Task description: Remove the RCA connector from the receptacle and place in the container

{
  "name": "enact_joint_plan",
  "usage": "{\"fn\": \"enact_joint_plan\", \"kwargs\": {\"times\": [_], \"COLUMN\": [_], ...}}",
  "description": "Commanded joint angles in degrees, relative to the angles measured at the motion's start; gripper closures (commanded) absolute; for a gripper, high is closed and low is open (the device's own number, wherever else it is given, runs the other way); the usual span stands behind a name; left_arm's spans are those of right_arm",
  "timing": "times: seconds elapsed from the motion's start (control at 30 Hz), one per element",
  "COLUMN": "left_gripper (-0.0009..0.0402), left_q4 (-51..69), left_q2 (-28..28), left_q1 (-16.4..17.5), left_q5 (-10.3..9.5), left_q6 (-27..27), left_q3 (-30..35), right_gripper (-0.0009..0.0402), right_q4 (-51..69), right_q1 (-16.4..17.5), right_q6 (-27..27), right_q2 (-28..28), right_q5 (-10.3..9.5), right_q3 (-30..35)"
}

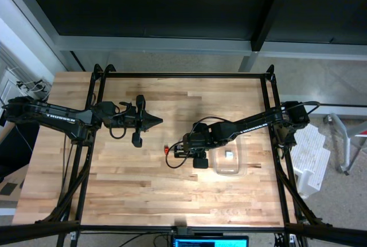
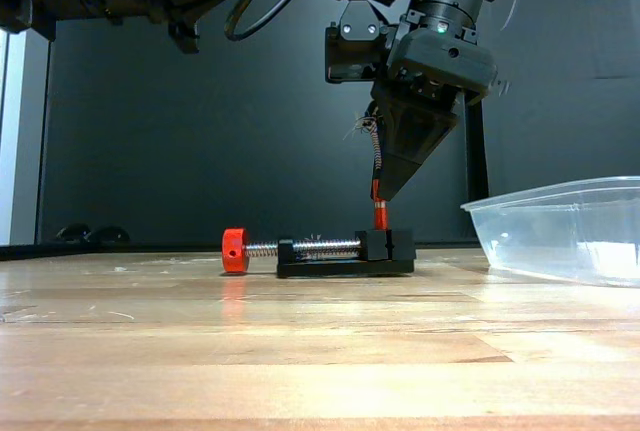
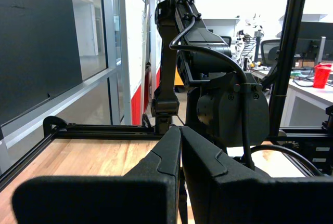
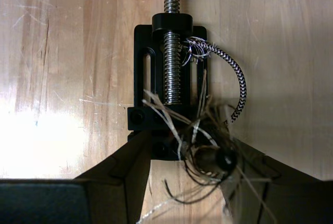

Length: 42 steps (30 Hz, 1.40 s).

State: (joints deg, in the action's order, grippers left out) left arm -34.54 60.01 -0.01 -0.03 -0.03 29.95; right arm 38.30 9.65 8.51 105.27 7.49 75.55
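The receptacle [image 2: 345,251] lies on the wooden table, a black block with a silvery screw and an orange-red knob [image 2: 234,250] at its left end. The red RCA connector [image 2: 379,215] stands upright at the block's right part, its frayed braided cable running up. My right gripper [image 2: 385,189] hangs straight above it. In the right wrist view the gripper [image 4: 192,151] is open, its fingers [image 4: 130,172] on either side of the connector's back end [image 4: 214,159], with wood showing on one side. My left gripper [image 1: 152,121] is shut and held high, away to the left.
The container [image 1: 229,158], a clear tray, sits just right of the receptacle and holds a small pale cube [image 1: 229,154]. Its wall [image 2: 560,226] rises close to the right arm. A black frame rail [image 1: 183,75] borders the table.
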Motion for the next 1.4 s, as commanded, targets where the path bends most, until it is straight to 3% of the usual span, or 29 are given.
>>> {"fn": "enact_joint_plan", "kwargs": {"times": [0.03, 0.8, 1.4], "left_gripper": [0.0393, 0.0393, 0.0393], "left_q4": [0.0, 0.0, 0.0], "left_q2": [0.0, 0.0, 0.0], "left_q1": [0.0, 0.0, 0.0], "left_q5": [0.00, 0.00, 0.00], "left_q6": [0.0, 0.0, 0.0], "left_q3": [0.0, 0.0, 0.0], "right_gripper": [0.0262, 0.0394, 0.0389], "right_q4": [0.0, -0.4, 0.3], "right_q1": [0.0, 0.0, 0.0], "right_q6": [0.0, 0.0, 0.0], "right_q2": [-0.1, -0.1, -3.8], "right_q5": [0.02, 0.02, 0.00], "right_q3": [-0.1, -0.1, -0.1]}}
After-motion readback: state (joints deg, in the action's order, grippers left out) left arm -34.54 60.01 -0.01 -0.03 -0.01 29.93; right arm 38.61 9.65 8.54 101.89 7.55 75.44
